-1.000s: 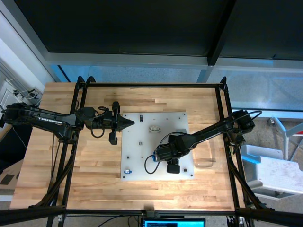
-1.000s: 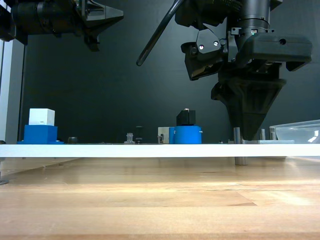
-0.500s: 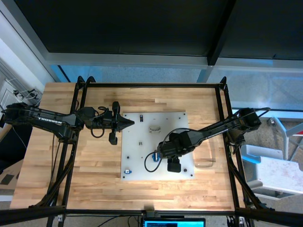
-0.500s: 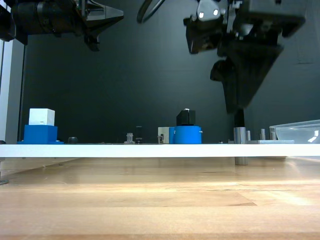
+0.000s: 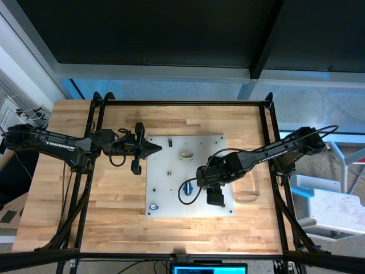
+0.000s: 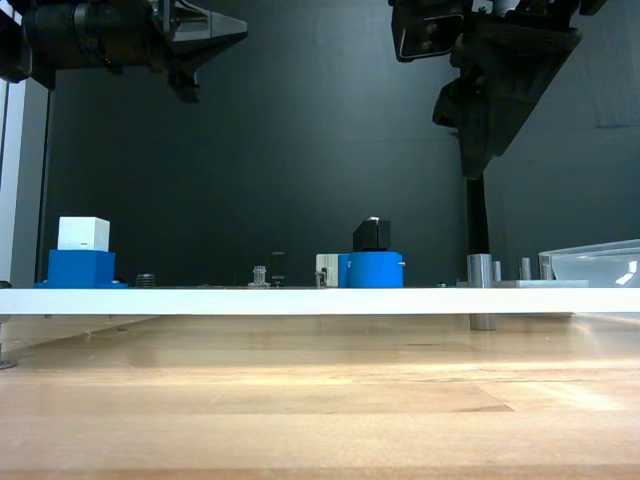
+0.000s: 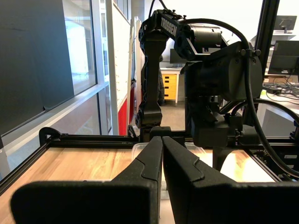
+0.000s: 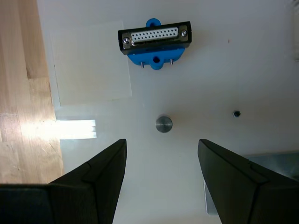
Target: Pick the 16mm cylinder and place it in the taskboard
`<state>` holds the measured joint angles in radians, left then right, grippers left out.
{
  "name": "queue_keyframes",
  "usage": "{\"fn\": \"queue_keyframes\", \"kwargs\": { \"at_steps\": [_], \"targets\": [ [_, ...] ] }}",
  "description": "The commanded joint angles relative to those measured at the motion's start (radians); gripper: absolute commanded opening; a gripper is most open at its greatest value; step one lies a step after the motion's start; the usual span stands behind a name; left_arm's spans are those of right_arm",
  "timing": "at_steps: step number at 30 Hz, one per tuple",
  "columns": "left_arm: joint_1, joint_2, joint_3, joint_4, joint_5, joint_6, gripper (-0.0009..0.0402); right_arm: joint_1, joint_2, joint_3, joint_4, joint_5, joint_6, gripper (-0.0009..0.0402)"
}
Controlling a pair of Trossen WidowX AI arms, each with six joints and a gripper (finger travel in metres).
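The 16mm cylinder (image 8: 163, 124) is a small metal peg standing in the white taskboard (image 8: 196, 79), its round top showing between my right fingers. From table level the cylinder (image 6: 479, 270) pokes above and below the taskboard (image 6: 200, 300). My right gripper (image 8: 161, 142) hangs open well above it, holding nothing; it shows high up as the right gripper (image 6: 472, 170) and over the board's right part as the right gripper (image 5: 212, 193). My left gripper (image 5: 154, 147) is shut and empty, parked high at the taskboard's (image 5: 165, 194) left edge.
A blue-mounted pin connector (image 8: 154, 42) sits on the board near the cylinder. A blue round fitting (image 6: 375, 270) and a blue block with a white cube (image 6: 80, 262) stand on the board. A clear plastic tray (image 5: 251, 191) lies at its right edge.
My right gripper has lifted straight off the cylinder and drifted slightly right. The cylinder stays standing in the board. The left arm has not moved.
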<state>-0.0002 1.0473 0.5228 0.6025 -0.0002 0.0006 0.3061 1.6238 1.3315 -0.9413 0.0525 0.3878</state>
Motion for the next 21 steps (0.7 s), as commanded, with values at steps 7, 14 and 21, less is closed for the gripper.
{"fn": "queue_keyframes", "kwargs": {
  "at_steps": [7,14,21],
  "targets": [
    [0.000,0.000,0.000,0.000,0.000,0.000,0.0000,0.000,-0.002,0.000,-0.012,0.008,0.000,0.0212],
    [0.000,0.000,0.000,0.000,0.000,0.000,0.0000,-0.001,-0.002,0.000,-0.018,0.008,0.003,0.0212],
    [0.000,0.000,0.000,0.000,0.000,0.000,0.0000,0.000,-0.002,0.000,-0.047,0.008,0.008,0.0212]
  ]
}}
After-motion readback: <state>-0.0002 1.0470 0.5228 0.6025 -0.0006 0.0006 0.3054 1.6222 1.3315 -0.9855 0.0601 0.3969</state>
